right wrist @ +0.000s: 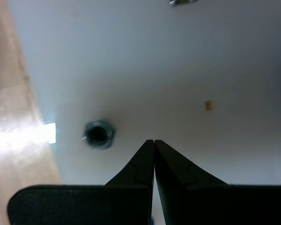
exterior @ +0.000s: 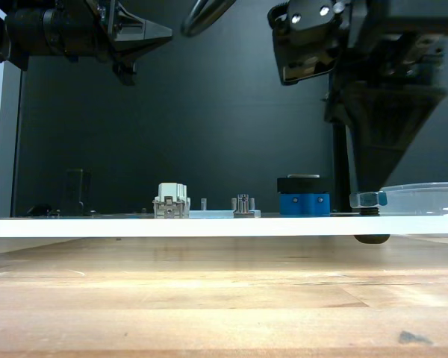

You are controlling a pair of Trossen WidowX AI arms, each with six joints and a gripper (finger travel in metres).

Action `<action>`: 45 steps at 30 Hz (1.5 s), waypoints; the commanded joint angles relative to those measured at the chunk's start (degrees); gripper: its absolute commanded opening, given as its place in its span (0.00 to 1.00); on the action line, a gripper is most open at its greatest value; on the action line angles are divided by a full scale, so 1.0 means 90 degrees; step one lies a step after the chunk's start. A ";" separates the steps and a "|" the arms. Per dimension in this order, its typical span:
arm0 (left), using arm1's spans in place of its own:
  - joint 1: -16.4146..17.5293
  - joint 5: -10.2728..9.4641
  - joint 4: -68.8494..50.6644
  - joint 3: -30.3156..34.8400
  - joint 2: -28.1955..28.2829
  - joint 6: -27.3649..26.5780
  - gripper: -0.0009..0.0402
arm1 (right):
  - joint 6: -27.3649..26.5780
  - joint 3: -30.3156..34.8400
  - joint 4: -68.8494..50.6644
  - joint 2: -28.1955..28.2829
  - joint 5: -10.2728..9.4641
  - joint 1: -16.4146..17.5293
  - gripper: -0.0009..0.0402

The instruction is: Unfasten the M12 fastener and place in the container

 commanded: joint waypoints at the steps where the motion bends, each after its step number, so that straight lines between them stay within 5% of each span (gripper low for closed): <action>1: 0.0002 0.0002 -0.0002 0.0000 0.0000 0.0000 0.02 | 0.0090 0.0075 -0.0017 -0.0005 -0.0012 0.0000 0.02; 7: 0.0000 0.0002 -0.0002 0.0000 0.0000 0.0000 0.02 | 0.0848 0.0425 -0.0444 -0.0005 -0.0199 -0.0002 0.02; 14: 0.0002 0.0002 0.0000 0.0000 0.0000 0.0000 0.02 | 0.2446 0.0964 -0.1035 0.0034 -0.0423 -0.0002 0.06; 26: 0.0000 0.0002 -0.0002 0.0000 0.0000 0.0000 0.02 | 0.5003 0.2011 -0.1596 0.0687 -0.0782 -0.0044 0.43; 35: 0.0000 0.0002 -0.0002 0.0000 0.0000 0.0000 0.02 | 0.5486 0.2234 -0.1600 0.1069 -0.0840 -0.0049 0.64; 45: 0.0000 0.0002 0.0000 0.0000 0.0000 0.0000 0.02 | 0.6154 0.2198 -0.1605 0.1345 -0.0894 -0.0126 0.64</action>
